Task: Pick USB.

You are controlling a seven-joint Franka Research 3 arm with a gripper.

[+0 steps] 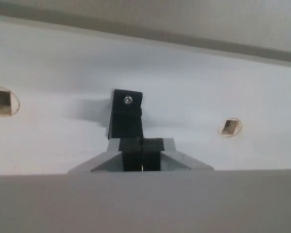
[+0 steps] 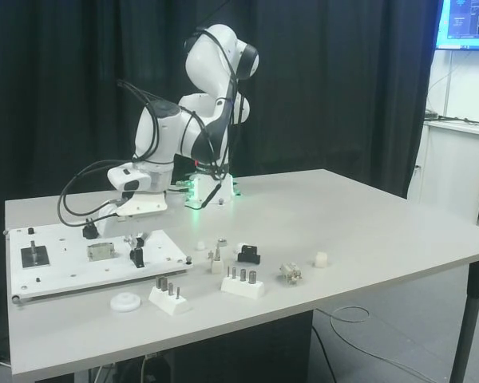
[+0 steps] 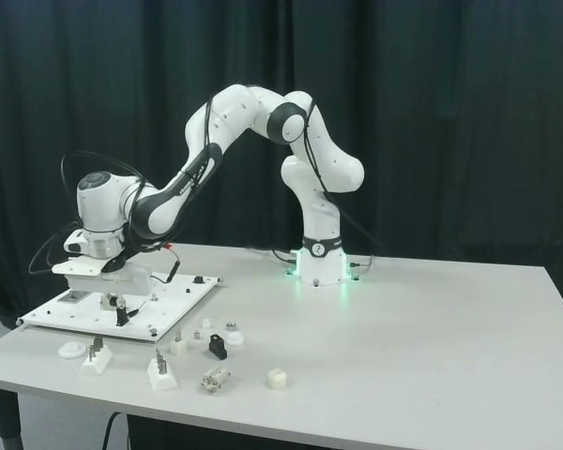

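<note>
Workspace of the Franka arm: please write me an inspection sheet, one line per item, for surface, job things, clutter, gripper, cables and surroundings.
Surface: grey table; a white board lies flat at one end.
Job things: small black USB plug stands upright on the board, directly under the gripper.
Clutter: white blocks with pins, a black part, a white disc, a small white cylinder, a metal connector, all loose on the table beside the board.
Gripper: gripper low over the board, fingers close together, holding nothing.
Cables: black cables loop from the wrist; another hangs below the table edge.
Surroundings: black curtain behind; a green light at the arm's base.
</note>
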